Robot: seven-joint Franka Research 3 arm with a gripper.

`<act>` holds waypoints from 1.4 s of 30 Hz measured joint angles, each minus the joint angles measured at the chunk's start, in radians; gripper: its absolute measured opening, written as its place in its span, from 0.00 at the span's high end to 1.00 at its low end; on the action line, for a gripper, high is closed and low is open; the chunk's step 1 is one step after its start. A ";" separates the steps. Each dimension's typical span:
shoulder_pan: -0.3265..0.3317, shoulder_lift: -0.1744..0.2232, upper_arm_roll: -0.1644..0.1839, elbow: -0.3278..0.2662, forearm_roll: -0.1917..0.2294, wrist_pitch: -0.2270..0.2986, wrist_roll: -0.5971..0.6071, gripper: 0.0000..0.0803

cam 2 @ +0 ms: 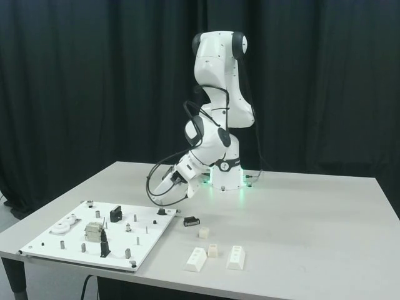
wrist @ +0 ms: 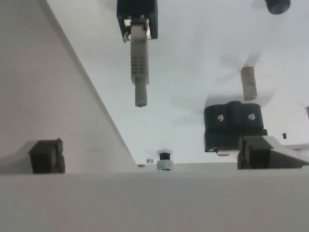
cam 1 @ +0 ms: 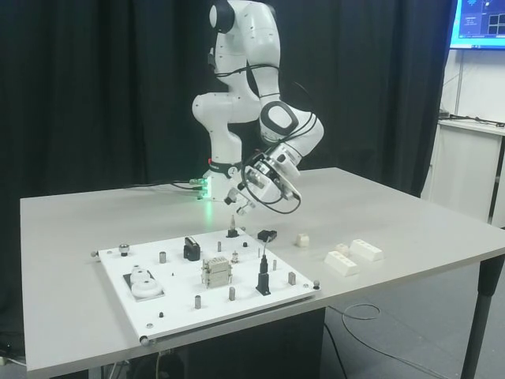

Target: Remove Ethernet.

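Observation:
The Ethernet plug (wrist: 139, 63), grey with a short ribbed boot, stands upright in a black socket (wrist: 137, 14) on the white board (wrist: 193, 58). In the first room view the plug (cam 1: 260, 260) and its socket (cam 1: 263, 286) are near the board's front right corner. My gripper (wrist: 149, 155) is open, with one dark fingertip (wrist: 46, 157) on each side and nothing between them. It hangs tilted over the board's far edge (cam 1: 237, 204), well away from the plug. The second room view shows the gripper (cam 2: 164, 187) and the plug (cam 2: 103, 231).
A black clamp block (wrist: 234, 128) with two screws, a small grey post (wrist: 248, 83) and a bolt (wrist: 165, 163) sit on the board between gripper and plug. On the table beside the board lie a black part (cam 1: 267, 234) and white blocks (cam 1: 353, 254).

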 joint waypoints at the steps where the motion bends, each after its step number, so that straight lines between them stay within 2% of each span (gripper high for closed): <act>1: -0.001 -0.001 0.000 0.000 0.000 0.000 -0.002 0.00; 10: -0.010 -0.009 -0.004 0.000 0.000 0.013 -0.031 0.00; 26: -0.010 -0.030 -0.053 -0.015 -0.019 0.108 -0.032 0.00; 35: -0.010 -0.028 -0.078 -0.033 -0.026 0.139 -0.080 0.00; 42: -0.010 -0.016 -0.084 -0.035 -0.025 0.143 -0.094 0.00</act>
